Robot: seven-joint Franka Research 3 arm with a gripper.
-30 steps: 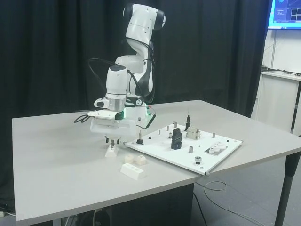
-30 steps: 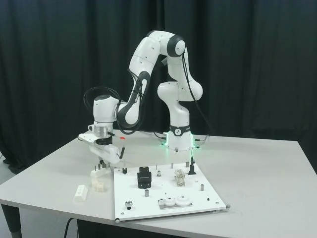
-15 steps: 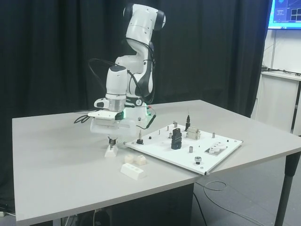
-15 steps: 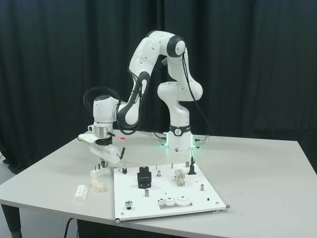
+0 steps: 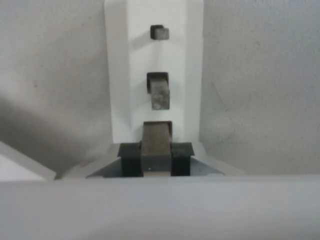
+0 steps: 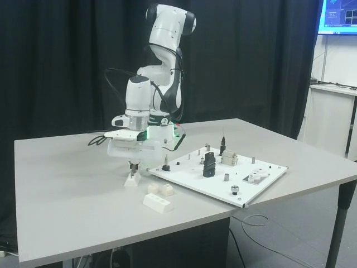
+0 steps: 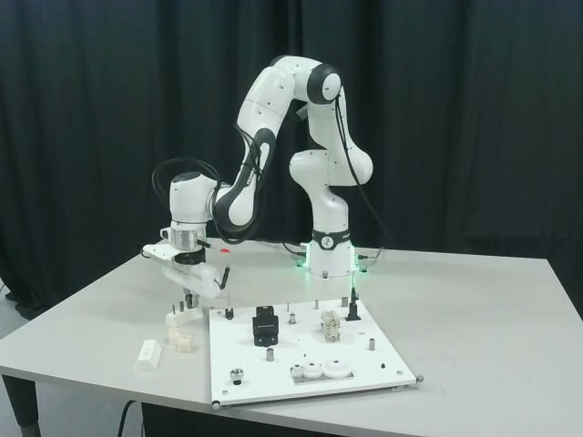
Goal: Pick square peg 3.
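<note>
Over by the near-left part of the grey table point(image 6: 67, 184), well clear of every edge, the gripper point(image 6: 133, 166) hangs just above a small white peg holder point(image 5: 155, 65) that sits on the tabletop, so there's loads of bare grey surface on the side away from the board. From the wrist view the two black fingertips point(image 5: 131, 159) are closed on a dark square peg point(image 5: 156, 146), the nearest of three in a row on the holder; the middle peg point(image 5: 159, 93) and far peg point(image 5: 159, 33) stand free in their sockets behind it. Tight spots are on the other side: the big white assembly board point(image 7: 273, 364) starts just beside the holder, and two chunky white blocks point(image 6: 160, 190) point(image 6: 157, 202) lie near it towards the front edge. The board carries a black block-shaped part point(image 6: 208, 163), several thin upright pins, a short round metal piece point(image 6: 235, 188) and white round parts point(image 6: 255, 177) near its corner. Pegs look matte and blocky with flat tops, the holder is a smooth plain strip, and the white arm point(image 7: 273, 109) arches over from its base further back.
</note>
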